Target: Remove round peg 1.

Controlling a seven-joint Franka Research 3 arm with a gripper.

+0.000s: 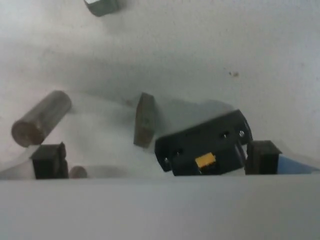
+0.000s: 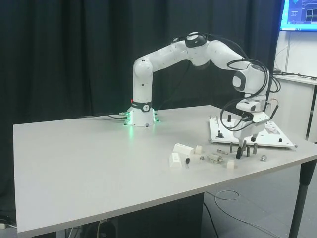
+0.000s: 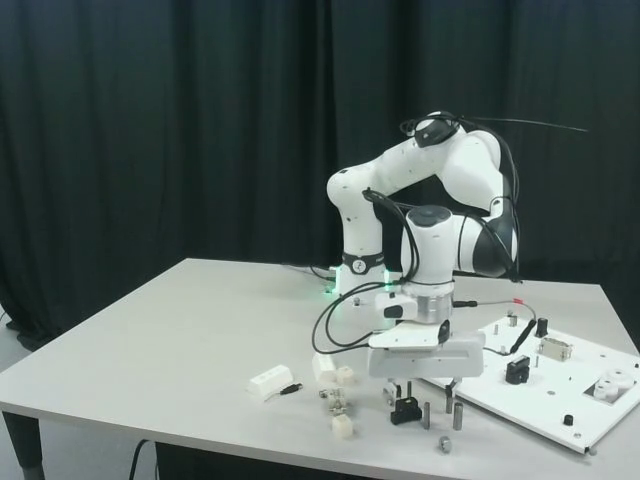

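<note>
Round peg 1 is, as far as I can judge, the grey cylinder beside one fingertip of the tool. It is outside the gap between the fingers, and nothing is gripping it. The tool hangs low over the table, just off the near left edge of the white board. Its fingers are spread wide and hold nothing. That placement suggests the peg is already out of the board and has been set down among the loose parts. A black plug lies between the fingertips and a small block sits just beyond it. Any lift should go straight up to avoid knocking them.
</note>
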